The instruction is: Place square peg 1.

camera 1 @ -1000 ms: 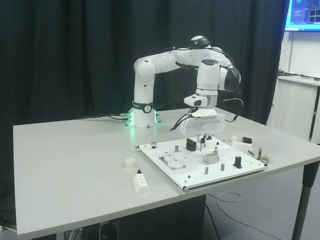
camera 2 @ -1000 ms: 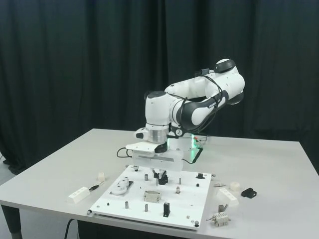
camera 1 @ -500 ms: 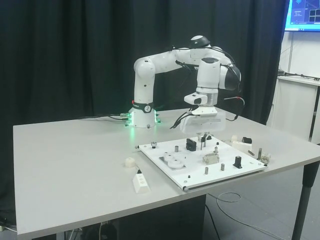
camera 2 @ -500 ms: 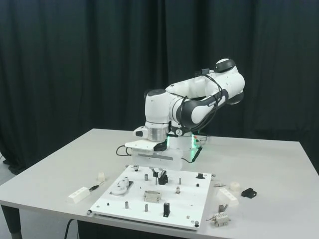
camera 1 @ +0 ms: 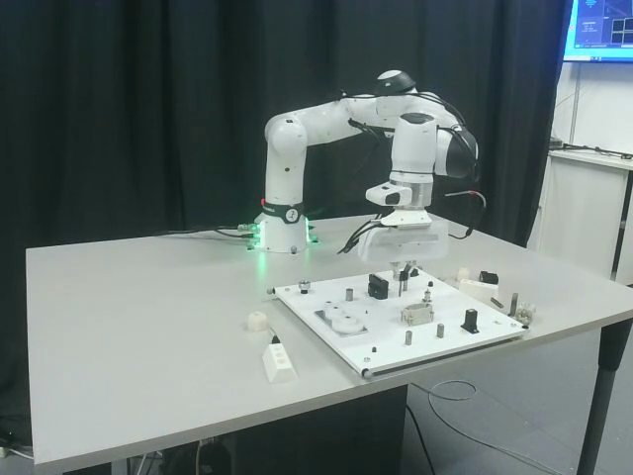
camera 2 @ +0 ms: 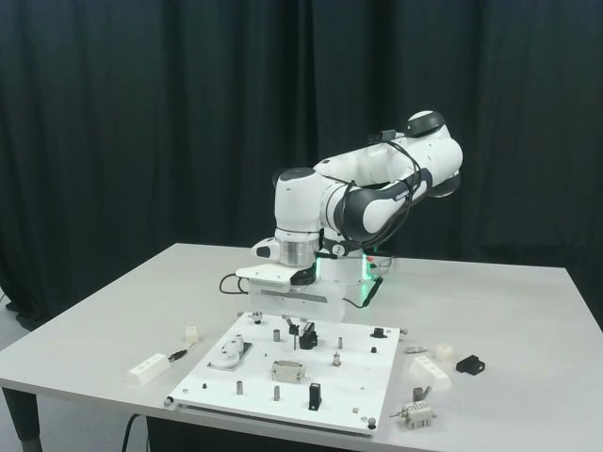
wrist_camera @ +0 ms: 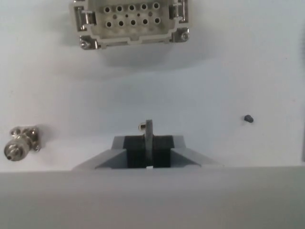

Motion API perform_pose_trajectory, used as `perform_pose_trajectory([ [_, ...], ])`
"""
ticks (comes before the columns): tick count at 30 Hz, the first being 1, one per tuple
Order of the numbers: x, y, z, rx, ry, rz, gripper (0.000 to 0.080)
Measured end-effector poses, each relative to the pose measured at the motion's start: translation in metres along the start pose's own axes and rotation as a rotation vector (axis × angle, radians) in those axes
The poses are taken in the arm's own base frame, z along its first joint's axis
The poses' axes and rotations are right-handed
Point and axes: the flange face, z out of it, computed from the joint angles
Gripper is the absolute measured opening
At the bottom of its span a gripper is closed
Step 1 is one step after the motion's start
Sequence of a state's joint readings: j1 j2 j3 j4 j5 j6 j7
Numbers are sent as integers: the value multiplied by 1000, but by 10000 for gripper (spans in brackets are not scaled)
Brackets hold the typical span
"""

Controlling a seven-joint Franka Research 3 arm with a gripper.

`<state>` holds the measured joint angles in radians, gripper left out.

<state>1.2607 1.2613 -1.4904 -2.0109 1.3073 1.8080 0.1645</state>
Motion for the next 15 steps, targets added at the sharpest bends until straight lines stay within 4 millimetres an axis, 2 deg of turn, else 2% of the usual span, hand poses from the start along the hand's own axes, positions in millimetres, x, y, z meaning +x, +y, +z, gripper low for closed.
perform_pose_trajectory([
  [15, 1, 0, -1, 1, 8, 13, 25],
])
